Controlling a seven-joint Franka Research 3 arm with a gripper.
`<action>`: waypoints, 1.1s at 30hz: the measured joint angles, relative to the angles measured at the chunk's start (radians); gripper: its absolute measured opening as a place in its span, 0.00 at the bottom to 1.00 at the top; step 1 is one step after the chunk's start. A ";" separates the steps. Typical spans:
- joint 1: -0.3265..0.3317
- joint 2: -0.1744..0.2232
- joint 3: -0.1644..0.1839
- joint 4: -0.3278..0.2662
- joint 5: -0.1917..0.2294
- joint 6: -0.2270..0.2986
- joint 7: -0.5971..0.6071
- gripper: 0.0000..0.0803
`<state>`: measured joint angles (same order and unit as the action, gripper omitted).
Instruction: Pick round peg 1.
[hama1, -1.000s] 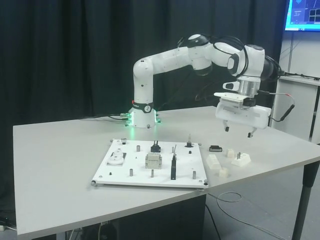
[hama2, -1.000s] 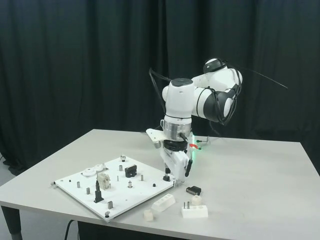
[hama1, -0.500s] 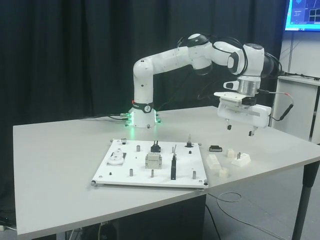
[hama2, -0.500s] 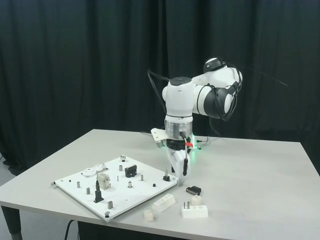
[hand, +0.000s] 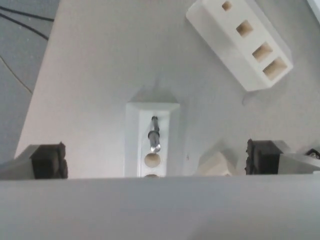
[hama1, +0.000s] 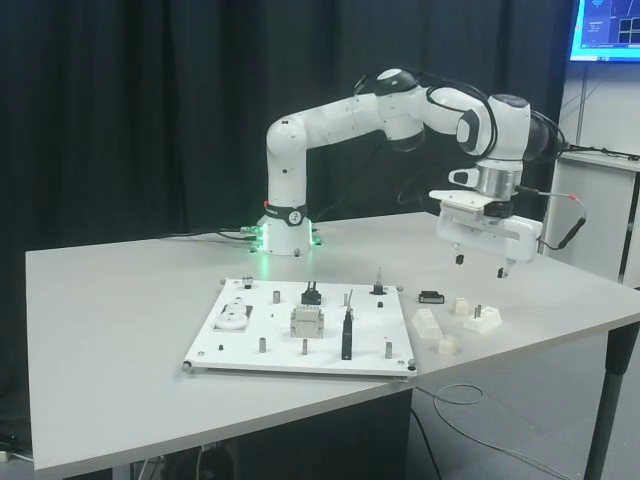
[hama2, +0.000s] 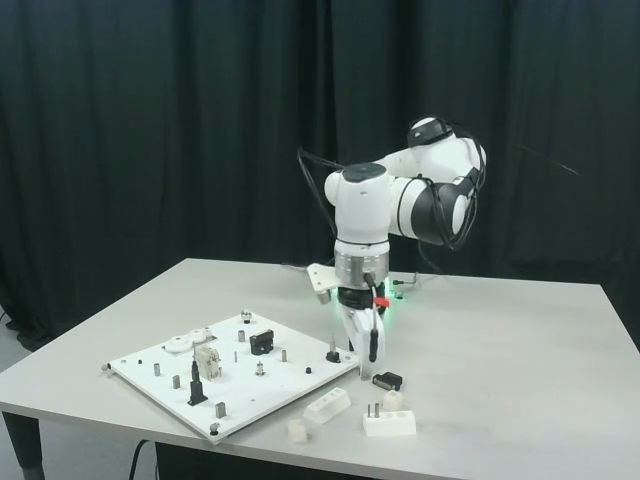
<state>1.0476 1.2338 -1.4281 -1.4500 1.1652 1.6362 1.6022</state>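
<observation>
While hovering above the grey counter (hama1: 120, 300), the end effector (hand: 155, 160) is spread wide, holding nothing. One slim grey metal round peg (hand: 154, 135) stands in the white peg block (hand: 151, 145), beneath it, at 6 o'clock.

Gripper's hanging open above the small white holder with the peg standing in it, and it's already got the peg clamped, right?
No. The gripper is open above the white holder, but the peg stands free in it, untouched. The wrist view shows both fingertips far apart either side.
</observation>
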 joint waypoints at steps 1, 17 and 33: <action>0.000 0.003 0.001 -0.001 0.000 0.003 0.000 1.00; 0.000 0.015 0.050 -0.023 0.005 0.065 0.003 1.00; 0.000 0.015 0.093 -0.044 0.037 0.113 0.012 1.00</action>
<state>1.0471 1.2492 -1.3354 -1.4939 1.2026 1.7495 1.6144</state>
